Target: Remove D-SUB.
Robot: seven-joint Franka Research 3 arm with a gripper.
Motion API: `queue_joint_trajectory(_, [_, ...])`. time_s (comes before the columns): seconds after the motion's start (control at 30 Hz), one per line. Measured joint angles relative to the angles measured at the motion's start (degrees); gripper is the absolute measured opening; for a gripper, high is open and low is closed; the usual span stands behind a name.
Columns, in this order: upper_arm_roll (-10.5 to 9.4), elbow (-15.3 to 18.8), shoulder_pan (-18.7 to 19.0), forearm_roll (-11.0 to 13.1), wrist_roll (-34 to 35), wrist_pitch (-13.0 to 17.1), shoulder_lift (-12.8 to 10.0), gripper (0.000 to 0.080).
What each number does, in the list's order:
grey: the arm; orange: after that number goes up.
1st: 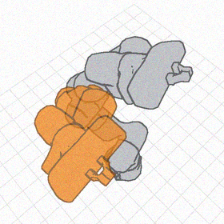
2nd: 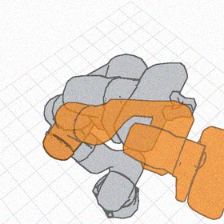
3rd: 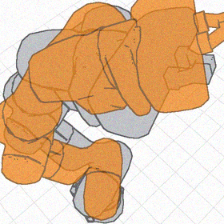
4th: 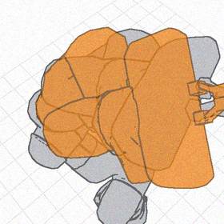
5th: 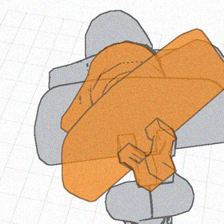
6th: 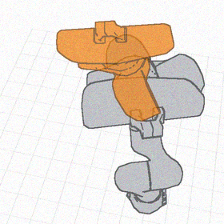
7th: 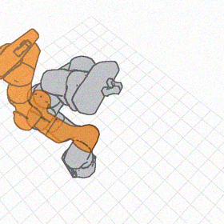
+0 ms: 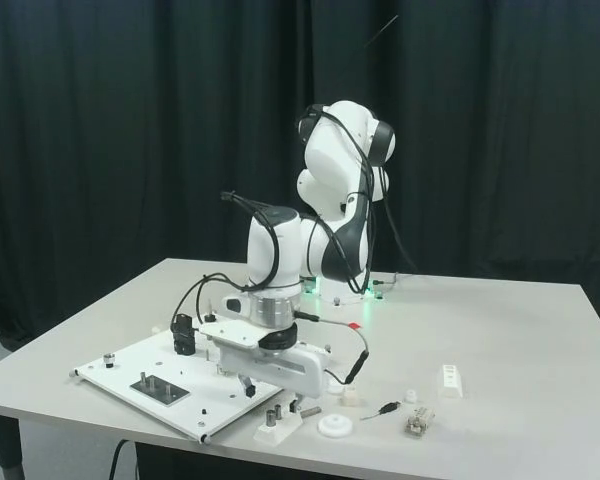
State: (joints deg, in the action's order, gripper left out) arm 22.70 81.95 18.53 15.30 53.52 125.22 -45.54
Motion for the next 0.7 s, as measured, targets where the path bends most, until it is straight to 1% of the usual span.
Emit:
queue_joint_trajectory(0.03, [0.0, -0.4, -0.1, -0.1, 0.1, -0.6, 0.1, 0.0748])
queue_joint_trajectory(0.07, [0.0, -0.7, -0.1, -0.3, 0.2, -1.2, 0.1, 0.079])
queue_joint_trajectory(0.2, [0.06, -1.9, -0.2, -0.7, 0.3, -3.0, 0.3, 0.079])
queue_joint_trajectory(0.33, [0.09, -2.8, -0.3, -1.3, 0.3, -4.2, 0.3, 0.079])
queue_joint_trajectory(0.7, [0.11, -3.5, -0.5, -2.4, 0.3, -5.1, 0.4, 0.08])
